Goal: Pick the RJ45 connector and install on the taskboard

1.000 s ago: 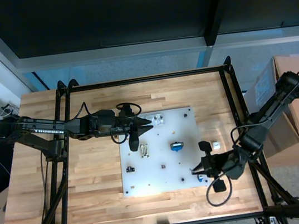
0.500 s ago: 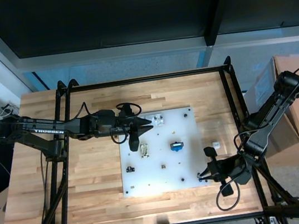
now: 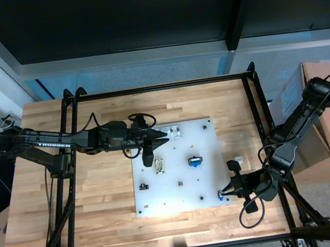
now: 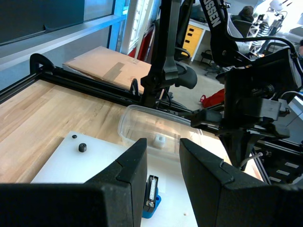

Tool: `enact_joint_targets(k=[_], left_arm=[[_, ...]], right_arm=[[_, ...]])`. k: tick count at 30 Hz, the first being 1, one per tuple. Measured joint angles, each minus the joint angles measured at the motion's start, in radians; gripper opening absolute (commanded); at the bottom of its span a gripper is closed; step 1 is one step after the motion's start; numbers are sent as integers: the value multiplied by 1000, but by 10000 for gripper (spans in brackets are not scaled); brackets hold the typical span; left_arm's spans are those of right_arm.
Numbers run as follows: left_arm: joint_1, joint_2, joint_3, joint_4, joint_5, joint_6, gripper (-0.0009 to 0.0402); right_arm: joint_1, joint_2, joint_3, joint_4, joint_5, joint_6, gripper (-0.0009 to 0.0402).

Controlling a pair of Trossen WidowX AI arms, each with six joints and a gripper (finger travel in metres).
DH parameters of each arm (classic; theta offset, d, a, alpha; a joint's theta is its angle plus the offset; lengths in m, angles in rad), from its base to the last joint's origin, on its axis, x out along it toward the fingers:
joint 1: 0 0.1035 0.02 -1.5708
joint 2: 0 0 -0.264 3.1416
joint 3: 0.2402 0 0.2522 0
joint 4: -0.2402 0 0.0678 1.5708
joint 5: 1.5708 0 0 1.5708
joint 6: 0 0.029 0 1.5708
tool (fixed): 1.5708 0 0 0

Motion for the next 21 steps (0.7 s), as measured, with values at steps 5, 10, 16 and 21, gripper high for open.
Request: enact_joint_targets(k=[5,10,16,21], left_arm=[[0,0,0,0,0,0,90],[0,0,0,0,0,0,90],[0,0,0,0,0,0,90],[0,1,0,0,0,0,90]], right_arm=[[2,0,-7,1,-1,0,0],[3,0,-14,4,-1,2,0],[5,0,-15,4,-1,5,0],[6,2,-15,3,-1,5,0]])
